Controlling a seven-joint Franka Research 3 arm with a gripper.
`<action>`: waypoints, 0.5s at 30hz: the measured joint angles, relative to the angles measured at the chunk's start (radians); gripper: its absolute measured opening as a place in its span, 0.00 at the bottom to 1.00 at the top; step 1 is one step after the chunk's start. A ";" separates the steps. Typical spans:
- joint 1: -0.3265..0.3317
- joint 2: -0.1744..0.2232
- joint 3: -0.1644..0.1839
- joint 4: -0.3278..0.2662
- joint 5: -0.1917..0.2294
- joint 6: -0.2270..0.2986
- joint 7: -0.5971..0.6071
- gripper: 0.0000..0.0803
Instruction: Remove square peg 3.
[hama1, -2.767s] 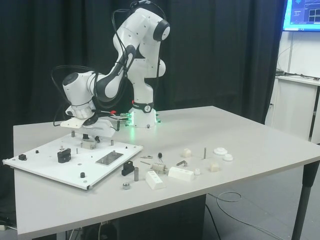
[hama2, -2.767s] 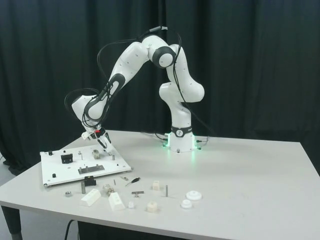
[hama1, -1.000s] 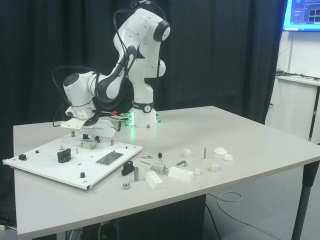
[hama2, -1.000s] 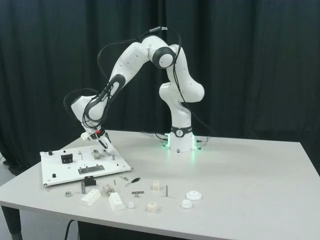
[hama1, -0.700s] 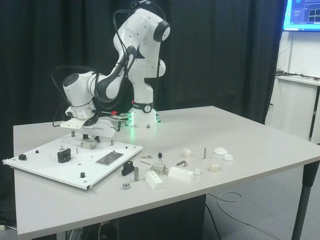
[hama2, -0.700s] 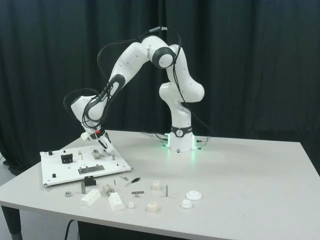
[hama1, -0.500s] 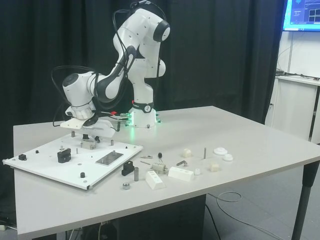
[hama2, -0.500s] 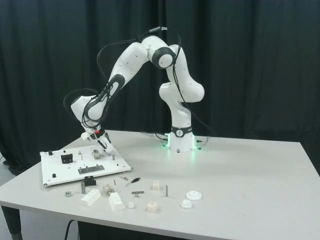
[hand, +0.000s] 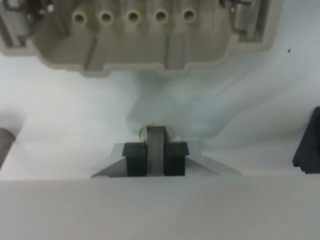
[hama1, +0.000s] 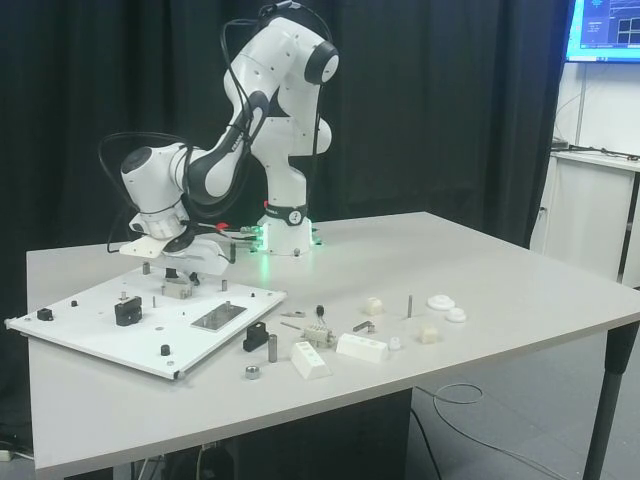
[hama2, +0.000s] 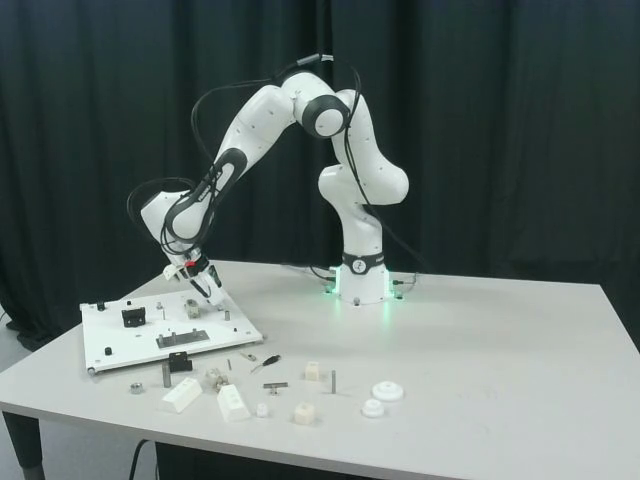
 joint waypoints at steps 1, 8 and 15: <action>-0.001 0.000 0.000 0.001 0.001 -0.001 0.001 0.09; -0.005 0.005 0.001 0.007 0.007 -0.012 0.007 0.09; -0.006 0.008 0.001 0.011 0.008 -0.019 0.011 0.09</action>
